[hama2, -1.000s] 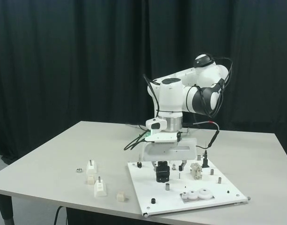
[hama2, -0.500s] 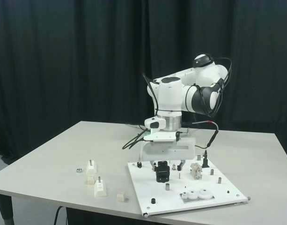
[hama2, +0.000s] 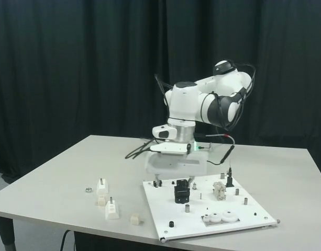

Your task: Pick round peg 2.

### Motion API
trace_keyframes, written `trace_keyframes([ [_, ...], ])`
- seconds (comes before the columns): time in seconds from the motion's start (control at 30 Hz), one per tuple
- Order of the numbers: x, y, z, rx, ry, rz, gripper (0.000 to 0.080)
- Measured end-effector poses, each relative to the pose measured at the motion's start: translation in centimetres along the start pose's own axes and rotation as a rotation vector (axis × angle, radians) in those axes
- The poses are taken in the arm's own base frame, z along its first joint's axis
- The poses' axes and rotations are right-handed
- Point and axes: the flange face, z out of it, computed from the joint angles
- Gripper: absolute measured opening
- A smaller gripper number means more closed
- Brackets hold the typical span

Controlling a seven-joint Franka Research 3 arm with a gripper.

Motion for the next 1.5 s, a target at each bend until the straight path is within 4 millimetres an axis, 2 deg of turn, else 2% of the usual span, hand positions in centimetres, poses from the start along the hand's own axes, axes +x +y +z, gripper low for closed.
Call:
trace_keyframes([
  [0.33,2.6,4.6,0.0,-0.045,0.003,-0.044,0.0800],
  [0.83,6.1,14.6,1.0,-0.081,-0.044,-0.081,0.0800],
  [1.13,6.9,19.2,2.7,-0.036,-0.104,-0.097,0.0800],
  [1.5,6.5,22.4,6.4,-0.014,-0.171,-0.104,0.0800],
])
